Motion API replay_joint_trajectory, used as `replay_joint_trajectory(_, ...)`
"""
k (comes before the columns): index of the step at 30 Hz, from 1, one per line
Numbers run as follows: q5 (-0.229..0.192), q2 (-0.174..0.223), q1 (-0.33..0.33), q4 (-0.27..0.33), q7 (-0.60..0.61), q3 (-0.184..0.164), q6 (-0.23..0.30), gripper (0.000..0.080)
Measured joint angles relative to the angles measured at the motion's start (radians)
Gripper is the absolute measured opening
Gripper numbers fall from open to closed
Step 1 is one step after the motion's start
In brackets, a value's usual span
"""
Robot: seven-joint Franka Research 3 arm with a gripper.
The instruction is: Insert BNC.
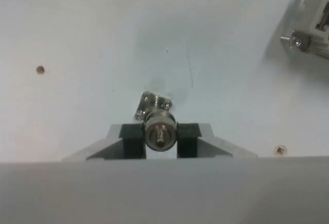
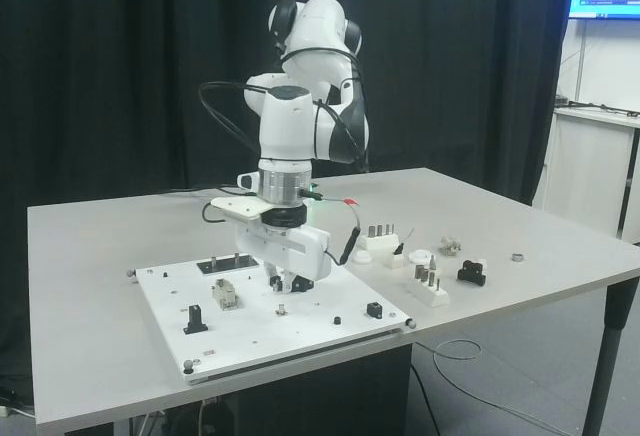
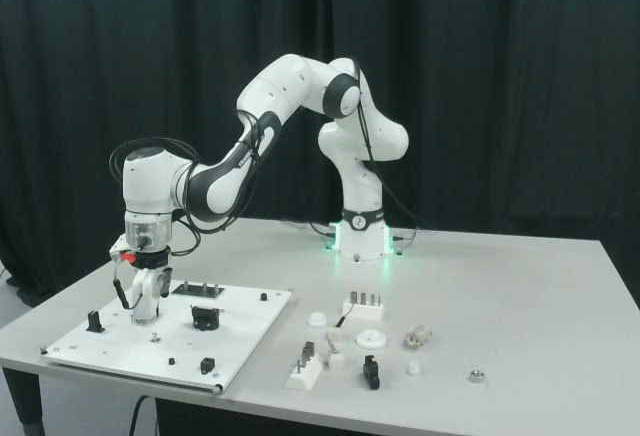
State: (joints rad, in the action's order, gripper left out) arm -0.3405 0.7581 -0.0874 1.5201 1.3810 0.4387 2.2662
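1. Black curtains behind; grey table [image 2: 480, 216] carries a white board [image 2: 300, 331] w/ small fixtures, arm bolted at the table's far side, green light at its base.
2. Loose parts sit on the table off the board: white holder blocks w/ pins [image 3: 362, 306], white gears [image 3: 372, 337], a black clip [image 3: 370, 371]. Not part of this step, as far as I can tell.
3. Gripper [image 1: 160, 139] hangs low over the board, pointing straight down. Fingers closed in on the BNC plug [image 1: 160, 134]: black pads [image 1: 131, 141] press it from both sides, metal barrel sits between them, its end w/ centre pin facing the wrist cam.
4. BNC socket [image 1: 153, 104], a metal connector on a square flange w/ corner screws, is fixed to the board directly under the plug. Wrist view shows it just beyond the plug's barrel, partly covered by it.
5. Room views: plug tip appears just above the socket [image 2: 283, 308]; can't tell whether they touch.
6. Step in hand, my read: alignment/approach done or nearly so, insertion itself not yet finished.
7. Next move calls for: keep plug axis vertical and centred on the socket, press straight down, then prob. a twist to lock the bayonet. Side offset would jam the barrel on the rim.
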Motion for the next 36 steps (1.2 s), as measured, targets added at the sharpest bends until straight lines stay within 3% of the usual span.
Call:
replay_joint_trajectory(13, -0.002, 0.006, -0.001, 0.0, 0.015, 0.002, 0.002, 0.0126)
replay_joint_trajectory(23, -0.009, 0.016, 0.0, 0.0, 0.235, -0.001, 0.019, 0.0126)
replay_joint_trajectory(36, -0.009, 0.028, 0.002, 0.0, 0.348, -0.005, 0.038, 0.0126)
